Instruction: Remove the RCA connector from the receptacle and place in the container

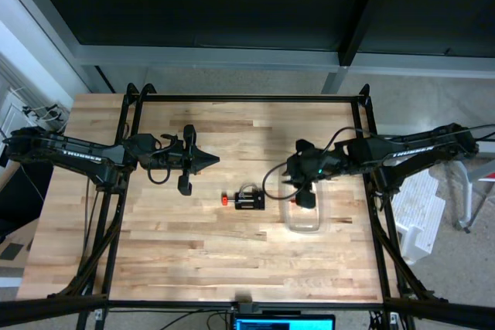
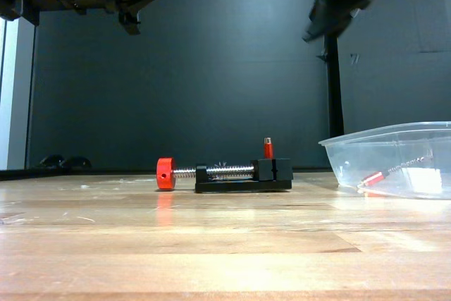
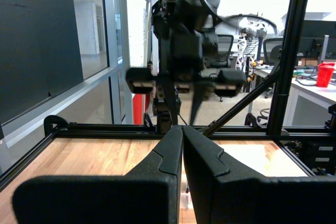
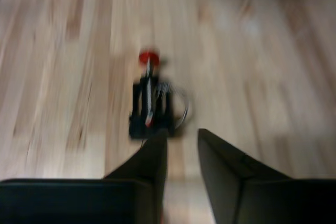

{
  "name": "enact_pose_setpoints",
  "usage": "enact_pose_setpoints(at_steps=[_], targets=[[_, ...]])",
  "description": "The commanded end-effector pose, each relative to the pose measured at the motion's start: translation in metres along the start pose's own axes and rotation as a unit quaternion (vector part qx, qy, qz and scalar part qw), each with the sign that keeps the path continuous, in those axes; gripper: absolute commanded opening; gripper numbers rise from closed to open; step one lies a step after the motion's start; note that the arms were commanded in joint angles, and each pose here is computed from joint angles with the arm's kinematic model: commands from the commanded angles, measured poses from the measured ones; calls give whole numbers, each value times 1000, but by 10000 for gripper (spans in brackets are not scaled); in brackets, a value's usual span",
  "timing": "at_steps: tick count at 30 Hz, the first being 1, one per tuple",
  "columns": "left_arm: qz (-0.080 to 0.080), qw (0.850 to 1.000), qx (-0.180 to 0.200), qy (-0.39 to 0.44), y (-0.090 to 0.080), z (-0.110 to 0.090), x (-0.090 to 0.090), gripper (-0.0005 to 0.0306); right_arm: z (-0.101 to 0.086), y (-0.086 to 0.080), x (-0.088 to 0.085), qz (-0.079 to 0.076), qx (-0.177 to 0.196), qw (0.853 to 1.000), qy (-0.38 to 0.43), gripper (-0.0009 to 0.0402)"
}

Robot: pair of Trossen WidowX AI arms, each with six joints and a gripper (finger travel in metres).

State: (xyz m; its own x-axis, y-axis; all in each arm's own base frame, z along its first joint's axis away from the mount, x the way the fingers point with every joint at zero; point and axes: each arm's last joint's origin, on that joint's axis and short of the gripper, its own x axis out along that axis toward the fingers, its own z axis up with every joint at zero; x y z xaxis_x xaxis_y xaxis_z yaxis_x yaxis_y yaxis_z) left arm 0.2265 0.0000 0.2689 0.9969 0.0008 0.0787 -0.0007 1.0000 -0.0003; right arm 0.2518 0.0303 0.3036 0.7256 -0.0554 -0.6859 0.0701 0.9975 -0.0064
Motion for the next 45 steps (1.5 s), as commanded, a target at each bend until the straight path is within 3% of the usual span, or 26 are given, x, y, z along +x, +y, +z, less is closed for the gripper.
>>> enact_pose_setpoints(at_steps=[1,7,9,12,15,18,25,29,36,45], targets=[[0,1000,0,0,0,0,0,0,9,-6,-5,-3,-8,998,-57,3],[0,1000,0,0,0,0,0,0,25,-10,-14,-7,-38,989,-145,-2],[0,1000,0,0,0,0,0,0,29,-11,-17,-1,-52,984,-171,1],[0,1000,0,0,0,0,0,0,36,-14,-21,-4,-52,976,-211,0],[0,1000,0,0,0,0,0,0,40,-15,-24,10,-58,966,-252,0],[0,1000,0,0,0,0,0,0,41,-15,-23,10,-55,955,-293,0],[0,1000,0,0,0,0,0,0,31,-21,-16,22,-44,931,-361,0],[0,1000,0,0,0,0,0,0,22,-23,-14,18,-40,926,-376,0],[0,1000,0,0,0,0,0,0,5,-25,-11,10,-29,924,-380,0],[0,1000,0,0,0,0,0,0,-11,-26,-4,15,-18,926,-377,0]])
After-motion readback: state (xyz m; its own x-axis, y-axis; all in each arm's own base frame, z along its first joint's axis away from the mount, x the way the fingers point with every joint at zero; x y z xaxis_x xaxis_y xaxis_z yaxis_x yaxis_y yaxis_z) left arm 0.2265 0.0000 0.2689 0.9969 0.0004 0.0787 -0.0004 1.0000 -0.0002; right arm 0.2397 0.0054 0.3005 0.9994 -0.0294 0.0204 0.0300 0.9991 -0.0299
